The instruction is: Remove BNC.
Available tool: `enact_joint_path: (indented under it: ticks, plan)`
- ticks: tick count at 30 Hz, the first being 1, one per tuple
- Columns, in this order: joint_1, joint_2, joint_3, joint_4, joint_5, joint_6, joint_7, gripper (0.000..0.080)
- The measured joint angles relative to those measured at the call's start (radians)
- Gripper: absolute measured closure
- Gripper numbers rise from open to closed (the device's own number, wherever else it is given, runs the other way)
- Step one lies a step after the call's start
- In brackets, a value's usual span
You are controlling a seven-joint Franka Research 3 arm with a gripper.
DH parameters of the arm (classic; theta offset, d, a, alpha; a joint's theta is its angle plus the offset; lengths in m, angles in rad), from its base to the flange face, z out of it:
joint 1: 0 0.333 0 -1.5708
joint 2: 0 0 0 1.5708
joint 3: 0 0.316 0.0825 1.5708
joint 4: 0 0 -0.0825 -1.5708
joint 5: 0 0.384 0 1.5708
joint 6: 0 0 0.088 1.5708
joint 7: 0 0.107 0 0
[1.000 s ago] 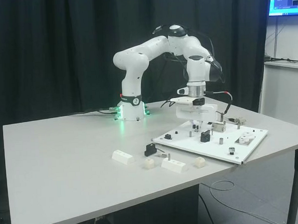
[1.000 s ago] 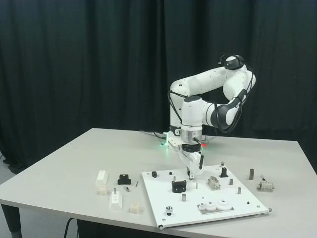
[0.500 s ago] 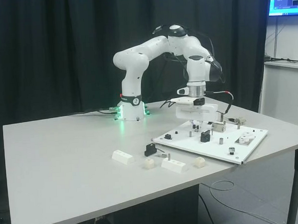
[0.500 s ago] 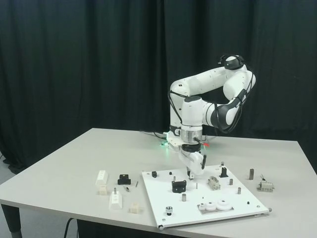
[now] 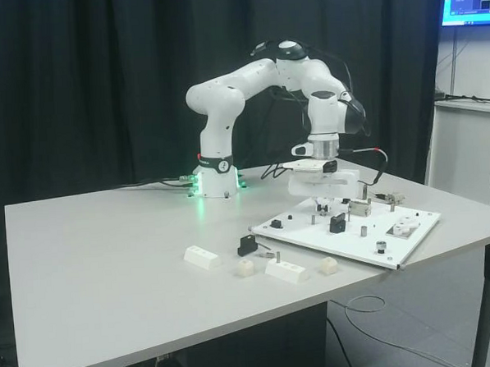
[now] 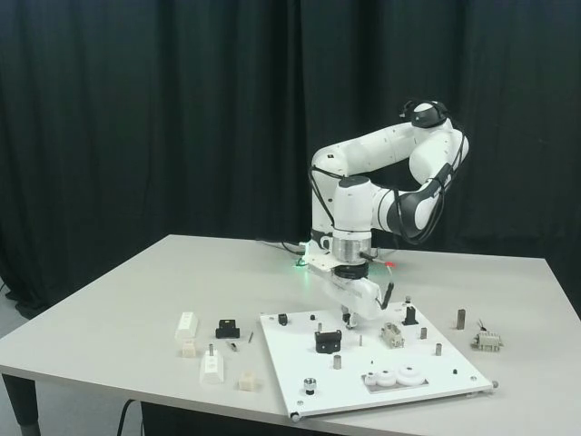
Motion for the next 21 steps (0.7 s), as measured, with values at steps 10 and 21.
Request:
enact_joint_path:
  ticks: [10,21]
  plan:
    - [-0.002,0.000,0.003,0.013,-0.029,0.003,-0.160,0.0679]
    - [0.000,0.000,0.005,0.023,-0.057,0.009,-0.351,0.0679]
